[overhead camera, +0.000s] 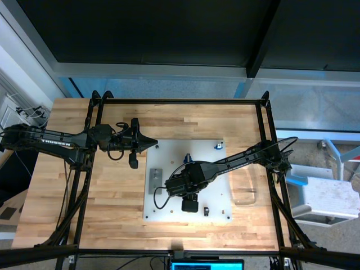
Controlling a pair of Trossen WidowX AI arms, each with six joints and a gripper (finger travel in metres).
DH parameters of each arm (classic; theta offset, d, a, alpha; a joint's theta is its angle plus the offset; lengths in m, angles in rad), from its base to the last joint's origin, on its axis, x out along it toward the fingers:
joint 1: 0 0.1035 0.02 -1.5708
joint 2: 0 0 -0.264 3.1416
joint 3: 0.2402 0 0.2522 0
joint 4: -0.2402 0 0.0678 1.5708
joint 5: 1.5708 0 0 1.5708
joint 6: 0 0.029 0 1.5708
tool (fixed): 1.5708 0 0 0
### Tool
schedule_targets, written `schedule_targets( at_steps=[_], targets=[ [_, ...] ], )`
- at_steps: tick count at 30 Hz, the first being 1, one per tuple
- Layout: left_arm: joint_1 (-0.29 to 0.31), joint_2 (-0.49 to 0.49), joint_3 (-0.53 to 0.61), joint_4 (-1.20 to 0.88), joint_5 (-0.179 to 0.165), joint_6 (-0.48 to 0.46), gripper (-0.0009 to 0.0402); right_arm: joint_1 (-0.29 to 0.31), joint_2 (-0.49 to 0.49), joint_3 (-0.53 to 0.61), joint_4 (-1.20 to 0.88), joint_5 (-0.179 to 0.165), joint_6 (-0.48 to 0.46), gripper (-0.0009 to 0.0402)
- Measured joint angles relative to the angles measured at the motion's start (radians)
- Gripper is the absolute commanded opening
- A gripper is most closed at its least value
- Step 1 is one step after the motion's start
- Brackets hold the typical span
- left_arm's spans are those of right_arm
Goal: Pick the HAN10E connector and install in the HAN10E hub
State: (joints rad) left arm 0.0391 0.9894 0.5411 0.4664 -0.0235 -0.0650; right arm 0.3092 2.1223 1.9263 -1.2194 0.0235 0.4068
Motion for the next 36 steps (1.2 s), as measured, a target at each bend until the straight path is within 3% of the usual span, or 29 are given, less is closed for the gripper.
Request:
schedule_targets(
  at_steps=[25, 36],
  targets=[
    [0.000, 0.000, 0.000, 0.000, 0.000, 0.000, 0.0000, -0.002, 0.013, 0.010, 0.000, 0.002, -0.085, 0.0009],
    [0.000, 0.000, 0.000, 0.000, 0.000, 0.000, 0.0000, -0.002, 0.013, -0.051, 0.058, 0.002, -0.111, 0.0009]
  ],
)
